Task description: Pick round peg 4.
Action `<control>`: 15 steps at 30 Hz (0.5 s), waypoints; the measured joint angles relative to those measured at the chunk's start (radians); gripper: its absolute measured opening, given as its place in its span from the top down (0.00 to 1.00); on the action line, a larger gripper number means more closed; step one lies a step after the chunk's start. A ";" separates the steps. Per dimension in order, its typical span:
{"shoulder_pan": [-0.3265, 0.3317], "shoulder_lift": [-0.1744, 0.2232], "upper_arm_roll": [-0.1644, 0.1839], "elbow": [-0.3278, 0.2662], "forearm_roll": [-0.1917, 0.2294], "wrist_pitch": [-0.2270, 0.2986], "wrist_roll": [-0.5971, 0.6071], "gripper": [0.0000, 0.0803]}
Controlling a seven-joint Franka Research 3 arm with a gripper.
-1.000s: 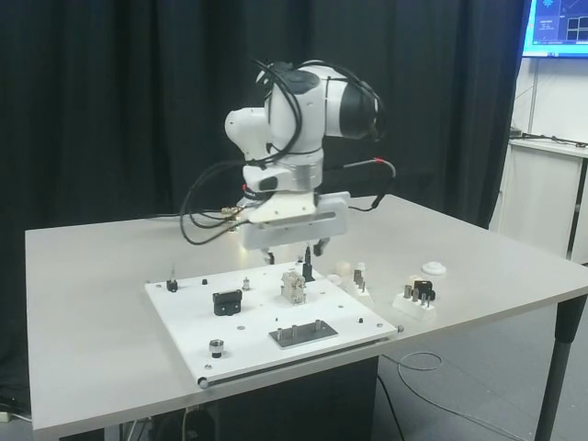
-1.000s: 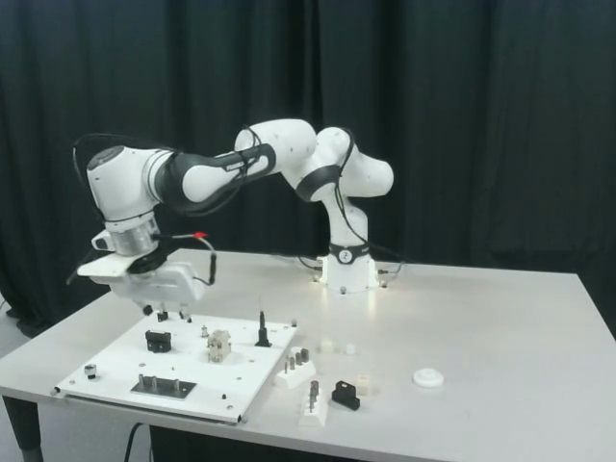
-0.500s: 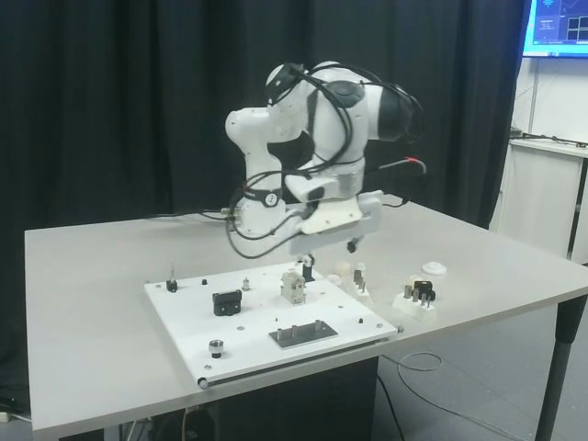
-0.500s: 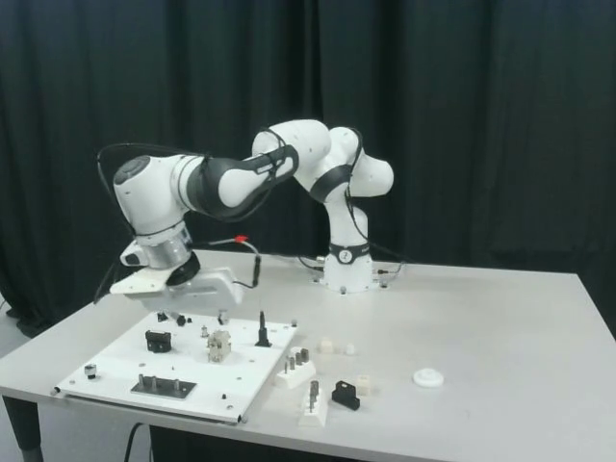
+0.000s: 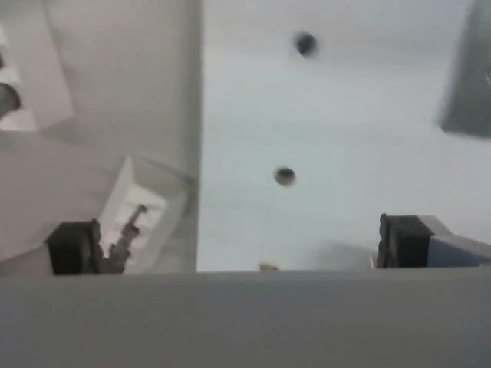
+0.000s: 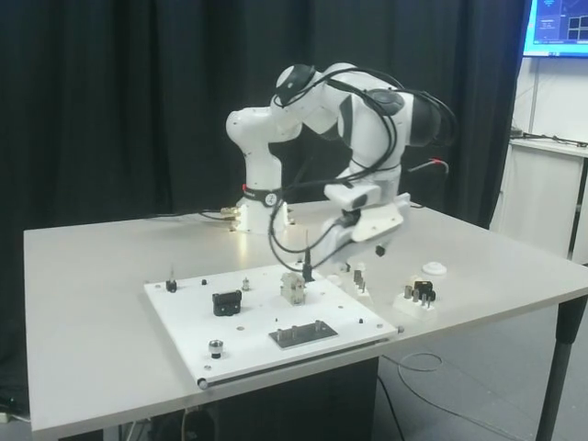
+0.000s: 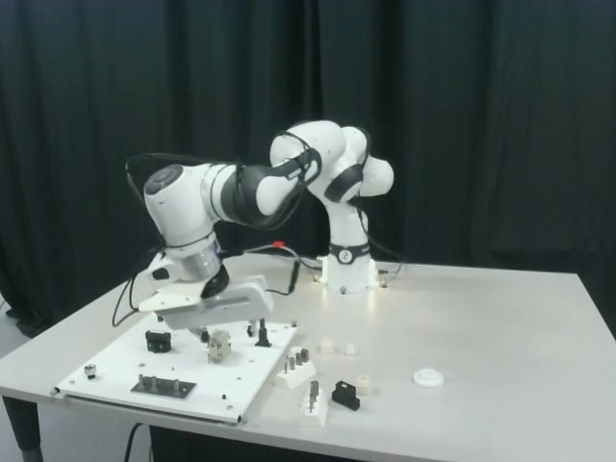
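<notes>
Gripper (image 6: 366,254) above white board's (image 6: 257,322) edge, peg holders (image 6: 415,300) just beside.

A grey table (image 6: 83,303) carries a white board (image 6: 184,317) near its front edge. On the board sit a black block (image 6: 226,301), a grey plate with two short pins (image 6: 302,333), a small metal block (image 6: 293,286), a thin upright pin (image 6: 171,283) and a little knurled cylinder (image 6: 217,347). Off the board (toward the arm's far side) lie a white disc (image 7: 427,377), a small black part (image 7: 346,394) and two small white cubes (image 7: 326,345). Black curtains (image 7: 481,115) hang behind, and a monitor (image 6: 557,28) glows in one corner.
</notes>
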 joint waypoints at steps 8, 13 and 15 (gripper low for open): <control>0.040 0.000 0.017 -0.020 -0.009 0.030 -0.025 0.00; 0.071 0.000 0.017 -0.034 -0.023 0.030 -0.025 0.00; 0.084 -0.001 0.017 -0.039 -0.034 0.030 -0.025 0.00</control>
